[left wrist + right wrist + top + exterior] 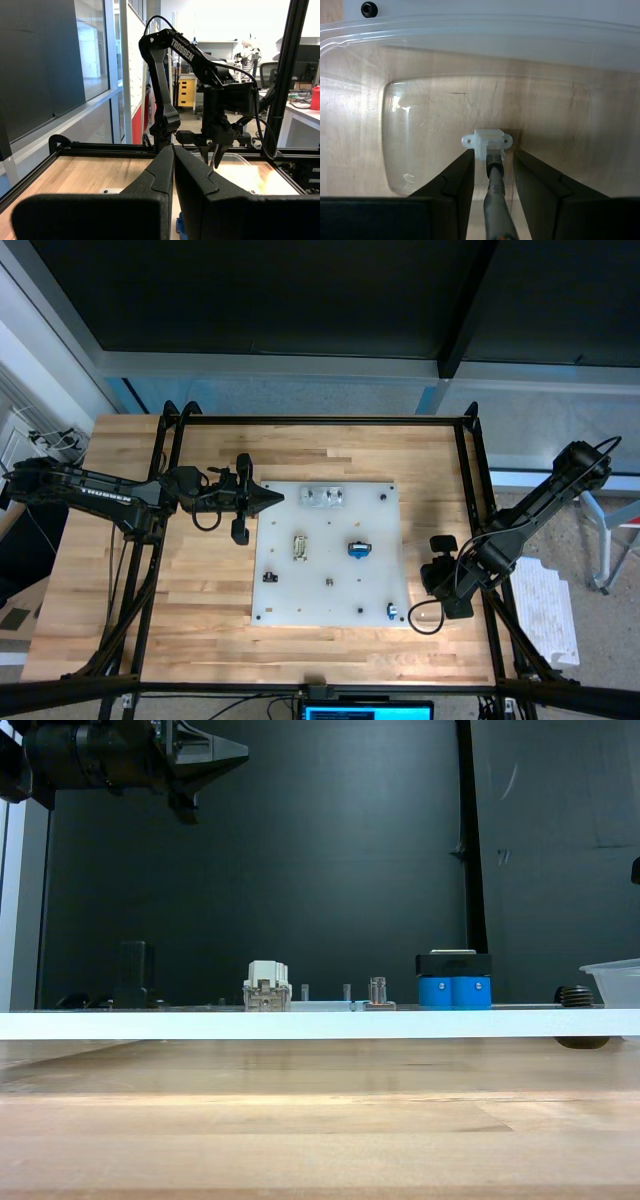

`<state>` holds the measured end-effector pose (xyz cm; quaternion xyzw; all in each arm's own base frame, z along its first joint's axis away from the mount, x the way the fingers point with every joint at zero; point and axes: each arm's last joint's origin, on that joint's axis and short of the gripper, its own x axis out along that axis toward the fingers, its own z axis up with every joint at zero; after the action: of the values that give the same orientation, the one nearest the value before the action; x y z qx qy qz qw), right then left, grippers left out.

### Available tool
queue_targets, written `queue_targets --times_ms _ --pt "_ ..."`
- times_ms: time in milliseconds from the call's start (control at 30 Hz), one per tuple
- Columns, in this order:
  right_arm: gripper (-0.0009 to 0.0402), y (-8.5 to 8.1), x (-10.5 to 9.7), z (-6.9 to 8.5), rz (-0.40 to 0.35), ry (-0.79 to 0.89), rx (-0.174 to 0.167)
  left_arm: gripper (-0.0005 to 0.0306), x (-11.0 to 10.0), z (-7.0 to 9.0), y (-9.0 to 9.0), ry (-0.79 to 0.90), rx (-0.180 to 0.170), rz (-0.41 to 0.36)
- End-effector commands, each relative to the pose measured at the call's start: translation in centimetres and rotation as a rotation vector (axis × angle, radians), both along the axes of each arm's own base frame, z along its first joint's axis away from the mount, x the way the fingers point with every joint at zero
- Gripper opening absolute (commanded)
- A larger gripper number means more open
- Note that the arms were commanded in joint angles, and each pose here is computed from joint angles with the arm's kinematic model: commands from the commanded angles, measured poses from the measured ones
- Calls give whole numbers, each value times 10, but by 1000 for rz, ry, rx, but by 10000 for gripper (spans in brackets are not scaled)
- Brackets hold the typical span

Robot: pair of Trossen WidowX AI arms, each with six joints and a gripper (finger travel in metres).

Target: Pick the RJ45 connector and install on taskboard

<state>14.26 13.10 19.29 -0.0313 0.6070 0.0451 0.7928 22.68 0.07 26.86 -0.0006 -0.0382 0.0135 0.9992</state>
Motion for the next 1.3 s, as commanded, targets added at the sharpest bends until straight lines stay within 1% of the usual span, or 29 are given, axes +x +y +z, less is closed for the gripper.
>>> queue_targets --times_ms 33,433,633,900,1033,1167,1300 --pt "80 0 0 0 1 -2 2 0 0 0 0 0 0 0" --pt "26 1 0 0 1 -4 4 0 0 0 0 0 0 0" --pt "7 1 0 1 2 -6 6 0 0 0 0 0 0 0" --pt "2 0 -1 7 4 -12 12 0 0 0 0 0 0 0" --pt "2 0 -1 13 3 -27 26 0 0 0 0 0 0 0" --pt "2 -2 -3 16 3 -19 19 0 0 0 0 0 0 0" --pt "2 -1 -2 19 3 -23 22 0 0 0 0 0 0 0"
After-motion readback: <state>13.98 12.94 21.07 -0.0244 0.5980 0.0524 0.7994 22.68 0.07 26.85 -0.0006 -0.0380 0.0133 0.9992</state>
